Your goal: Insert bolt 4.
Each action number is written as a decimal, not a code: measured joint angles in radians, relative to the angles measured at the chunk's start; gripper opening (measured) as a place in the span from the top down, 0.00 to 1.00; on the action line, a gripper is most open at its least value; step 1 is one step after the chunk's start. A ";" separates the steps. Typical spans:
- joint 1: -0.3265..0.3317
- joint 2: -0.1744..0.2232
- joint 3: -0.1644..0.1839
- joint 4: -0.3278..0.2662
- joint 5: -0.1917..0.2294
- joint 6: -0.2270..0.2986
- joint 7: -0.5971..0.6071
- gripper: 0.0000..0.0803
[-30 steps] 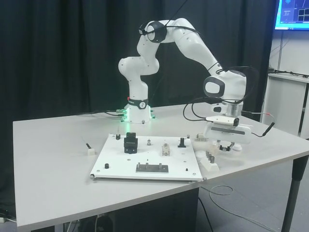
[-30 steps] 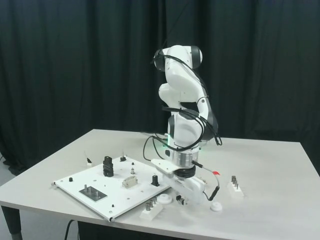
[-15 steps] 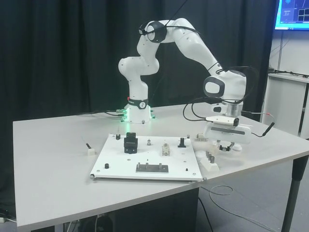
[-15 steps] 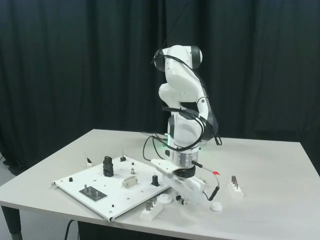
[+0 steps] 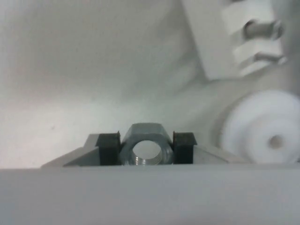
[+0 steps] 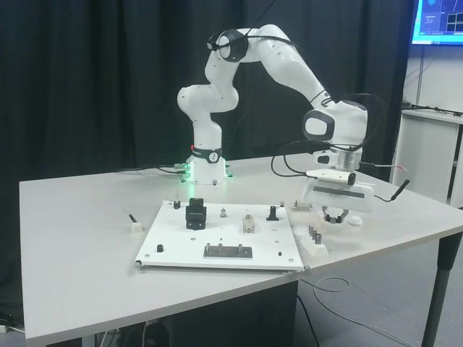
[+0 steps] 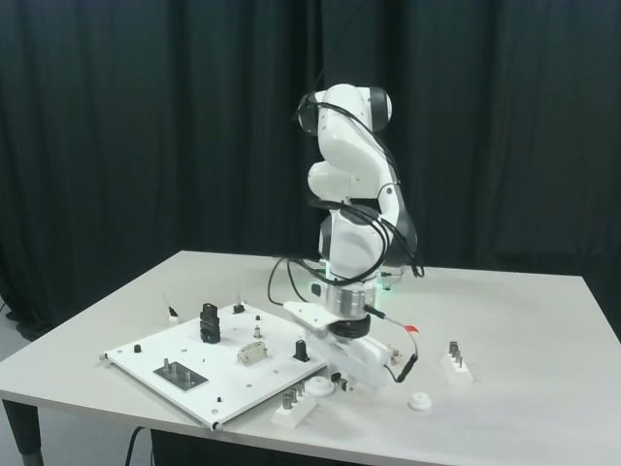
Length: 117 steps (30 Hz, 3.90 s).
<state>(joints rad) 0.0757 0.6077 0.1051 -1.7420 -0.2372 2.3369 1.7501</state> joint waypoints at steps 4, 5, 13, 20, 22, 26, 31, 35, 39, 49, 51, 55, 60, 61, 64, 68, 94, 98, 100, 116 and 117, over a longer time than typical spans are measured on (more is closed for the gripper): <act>-0.003 -0.024 -0.012 0.003 0.000 -0.034 -0.044 0.71; -0.004 -0.030 -0.014 0.004 0.000 -0.042 -0.056 0.71; -0.021 -0.085 -0.034 0.015 0.000 -0.119 -0.163 0.71; -0.060 -0.129 -0.036 0.023 0.000 -0.177 -0.307 0.71; -0.073 -0.141 -0.036 0.024 0.000 -0.192 -0.355 0.71; -0.102 -0.164 -0.036 0.024 0.000 -0.223 -0.438 0.71; -0.140 -0.189 -0.037 0.024 0.000 -0.257 -0.540 0.71; -0.173 -0.207 -0.040 0.024 0.000 -0.279 -0.635 0.71; -0.199 -0.222 -0.052 0.024 0.000 -0.298 -0.732 0.71; -0.232 -0.250 -0.120 0.024 0.013 -0.336 -1.009 0.71; -0.233 -0.254 -0.140 0.024 0.020 -0.340 -1.067 0.71; -0.233 -0.259 -0.184 0.024 0.040 -0.342 -1.185 0.71; -0.233 -0.260 -0.242 0.024 0.071 -0.342 -1.318 0.71; -0.233 -0.260 -0.254 0.024 0.079 -0.342 -1.339 0.71; -0.233 -0.260 -0.288 0.024 0.101 -0.337 -1.395 0.71; -0.233 -0.260 -0.334 0.023 0.134 -0.320 -1.455 0.71; -0.234 -0.180 -0.516 0.014 0.340 -0.168 -1.972 0.71; -0.234 -0.165 -0.526 0.014 0.345 -0.158 -2.036 0.71; -0.234 -0.158 -0.531 0.014 0.345 -0.154 -2.053 0.71; -0.247 -0.107 -0.562 0.015 0.378 -0.116 -2.159 0.71; -0.250 -0.105 -0.562 0.016 0.388 -0.115 -2.171 0.71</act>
<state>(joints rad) -0.1742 0.5030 -0.4569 -1.7264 0.1509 2.2220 -0.4205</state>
